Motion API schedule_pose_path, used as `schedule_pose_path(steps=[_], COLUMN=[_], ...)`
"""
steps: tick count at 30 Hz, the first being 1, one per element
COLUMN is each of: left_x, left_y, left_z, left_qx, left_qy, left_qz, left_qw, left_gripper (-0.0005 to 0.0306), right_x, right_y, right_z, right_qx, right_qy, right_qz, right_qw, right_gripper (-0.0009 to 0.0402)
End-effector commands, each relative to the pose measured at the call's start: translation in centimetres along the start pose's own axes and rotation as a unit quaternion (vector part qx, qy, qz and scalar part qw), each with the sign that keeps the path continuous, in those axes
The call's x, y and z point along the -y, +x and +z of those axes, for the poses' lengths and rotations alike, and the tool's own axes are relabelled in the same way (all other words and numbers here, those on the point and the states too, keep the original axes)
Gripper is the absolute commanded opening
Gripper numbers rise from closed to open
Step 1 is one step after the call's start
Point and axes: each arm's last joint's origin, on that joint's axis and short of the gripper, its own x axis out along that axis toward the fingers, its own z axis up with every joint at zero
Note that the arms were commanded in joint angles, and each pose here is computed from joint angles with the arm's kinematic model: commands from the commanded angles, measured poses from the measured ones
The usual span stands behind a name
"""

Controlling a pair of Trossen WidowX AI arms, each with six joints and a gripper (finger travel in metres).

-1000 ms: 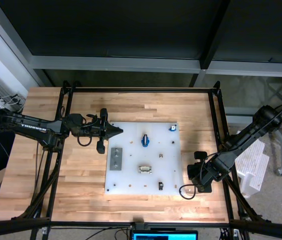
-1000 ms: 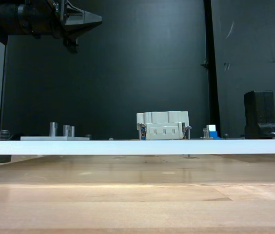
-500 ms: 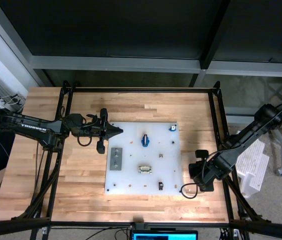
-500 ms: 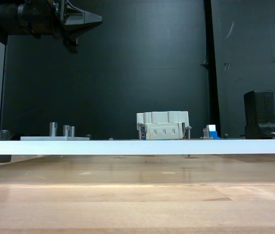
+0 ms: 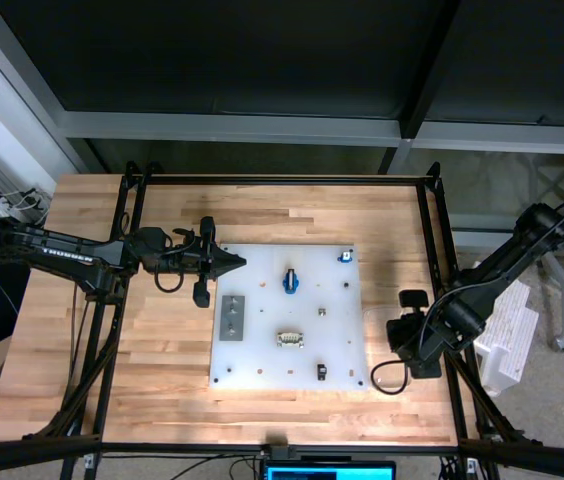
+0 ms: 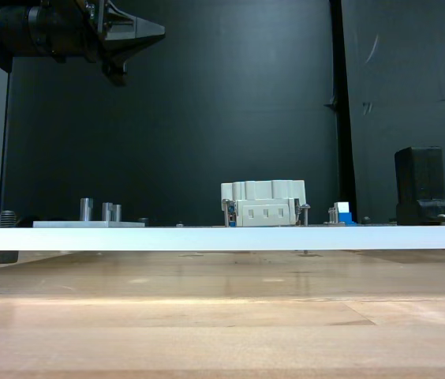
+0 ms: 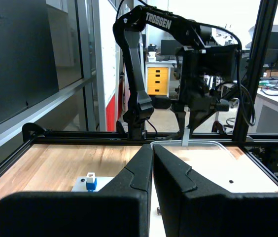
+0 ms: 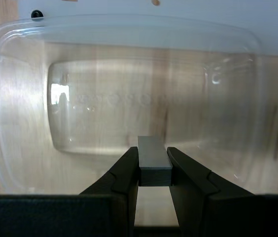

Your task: Pick the 16mm bar and install on taskboard

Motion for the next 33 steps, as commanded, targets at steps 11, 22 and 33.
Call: schedule_pose_path(steps=[11, 22, 33], left_x=[0.0, 0.0, 0.0], left_y=[0.0, 0.0, 0.0], left_z=[0.0, 0.0, 0.0], left_qx=[0.0, 0.0, 0.0], left_qy=[0.0, 0.0, 0.0], left_qz=[0.0, 0.0, 0.0], left_qw=[1.0, 1.0, 1.0], left_gripper=[0.0, 0.0, 0.0], right_x=[-0.2, -1.4, -3.3], right_y=[-0.6, -0.4, 0.2], right_z=[0.3, 2.5, 5.5], right_qx=[0.009, 0.012, 0.007], right_qy=[-0.004, -0.017, -0.008], right_qz=[0.007, 0.008, 0.002], right_qw=[1.0, 1.0, 1.0], right_gripper=[0.0013, 0.0013, 0.0013])
